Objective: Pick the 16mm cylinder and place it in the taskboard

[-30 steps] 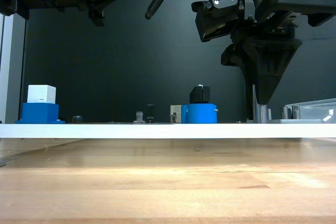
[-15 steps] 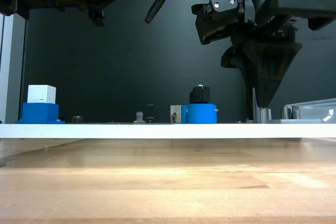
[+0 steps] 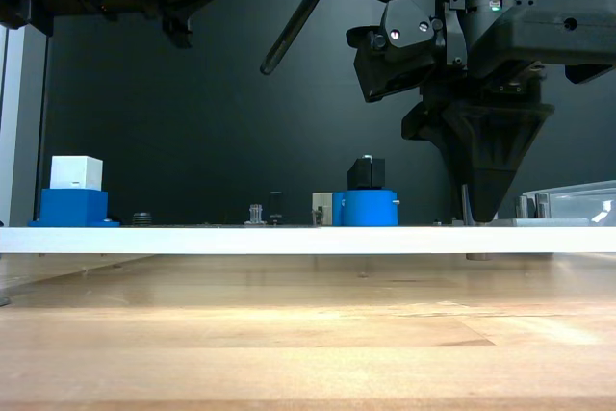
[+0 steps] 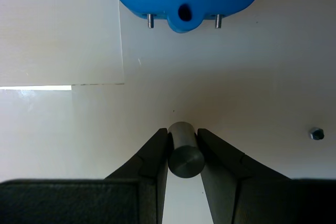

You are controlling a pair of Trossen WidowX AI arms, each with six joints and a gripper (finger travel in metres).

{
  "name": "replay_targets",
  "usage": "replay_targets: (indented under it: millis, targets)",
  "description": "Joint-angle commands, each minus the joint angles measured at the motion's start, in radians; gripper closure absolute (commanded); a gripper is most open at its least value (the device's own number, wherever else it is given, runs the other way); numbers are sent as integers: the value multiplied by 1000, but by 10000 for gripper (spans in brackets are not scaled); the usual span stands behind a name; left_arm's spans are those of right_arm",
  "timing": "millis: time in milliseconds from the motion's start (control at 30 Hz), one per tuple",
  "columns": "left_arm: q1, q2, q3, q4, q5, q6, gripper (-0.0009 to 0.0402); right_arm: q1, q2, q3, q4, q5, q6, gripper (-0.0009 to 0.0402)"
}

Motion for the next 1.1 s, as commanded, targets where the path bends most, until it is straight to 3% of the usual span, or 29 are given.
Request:
replay_targets:
  millis: [33,567,733,1100]
  targets:
    - [0,0,0,0,0,0,393,0,0,1,6,1,1,375]
    - [0,0,0,0,0,0,393,0,-1,1,7,8,5,163]
    - [0,0,0,0,0,0,393,0,-3,1,6,8,5,143]
    - [0,0,0,0,0,0,393,2,-5,1,7,8,4,141]
